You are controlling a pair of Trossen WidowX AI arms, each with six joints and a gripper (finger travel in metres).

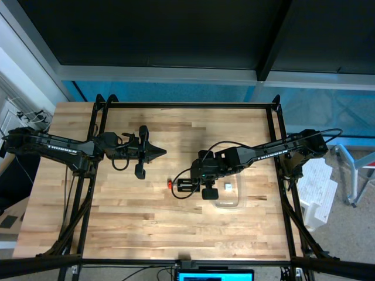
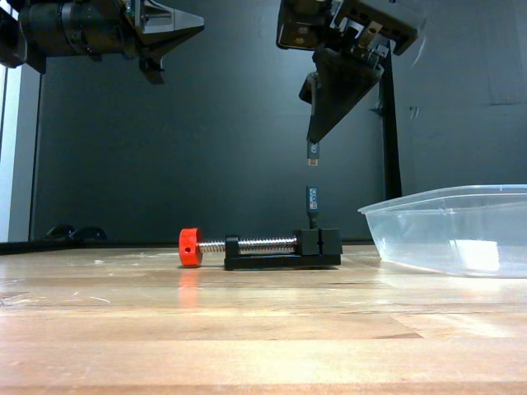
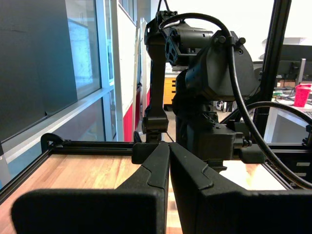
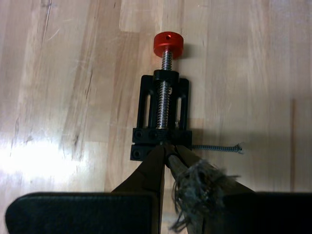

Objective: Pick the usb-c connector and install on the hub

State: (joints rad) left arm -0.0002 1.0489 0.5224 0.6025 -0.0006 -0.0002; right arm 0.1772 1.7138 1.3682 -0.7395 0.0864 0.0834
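Note:
My right gripper hangs above the vise, shut on the usb-c connector, which points straight down. A small gap separates the plug tip from the hub, a dark upright piece clamped in the black vise. In the right wrist view the shut fingers cover the hub end of the vise, and the connector's frayed braided cable shows between them. My left gripper hovers high at the left, well apart from the vise, its fingers pressed together on nothing.
The vise's red knob points left. A clear plastic container stands just right of the vise, also visible from above. A short braided strand lies on the wooden table beside the vise.

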